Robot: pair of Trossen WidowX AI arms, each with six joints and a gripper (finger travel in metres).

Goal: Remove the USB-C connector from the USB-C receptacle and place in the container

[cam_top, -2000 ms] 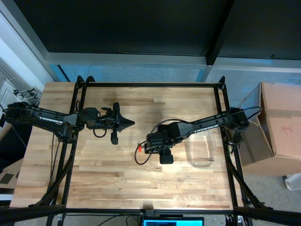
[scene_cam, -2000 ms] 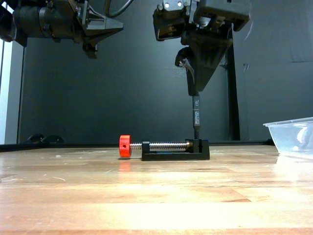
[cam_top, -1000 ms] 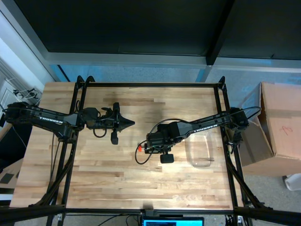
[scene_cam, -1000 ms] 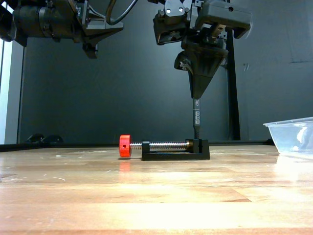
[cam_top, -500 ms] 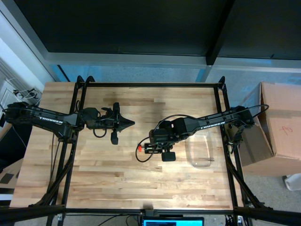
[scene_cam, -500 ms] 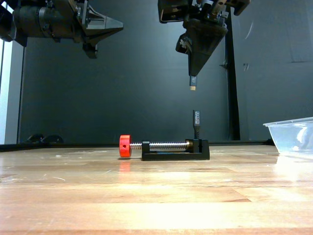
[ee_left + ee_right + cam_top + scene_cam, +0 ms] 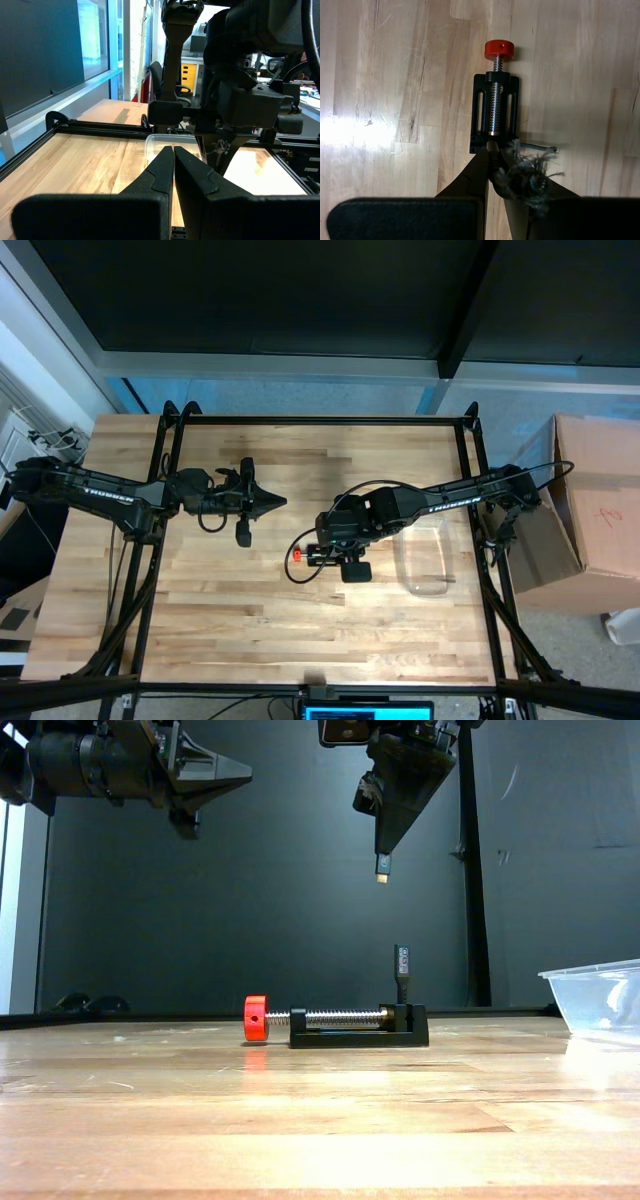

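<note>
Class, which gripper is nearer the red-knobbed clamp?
Right. The right gripper hangs above the clamp, holding the USB-C connector; the left gripper hangs farther off, up to the clamp's left.

table: pale wooden plank table (image 7: pixel 230 600); black metal frame (image 7: pixel 320 421) ran along its far and side edges | middle: small black screw clamp (image 7: pixel 358 1032) with red knob and silver threaded rod lay flat on the wood, knob toward the left side | right: clear plastic rectangular container (image 7: pixel 600 992) stood on the wood, well apart from the clamp
</note>
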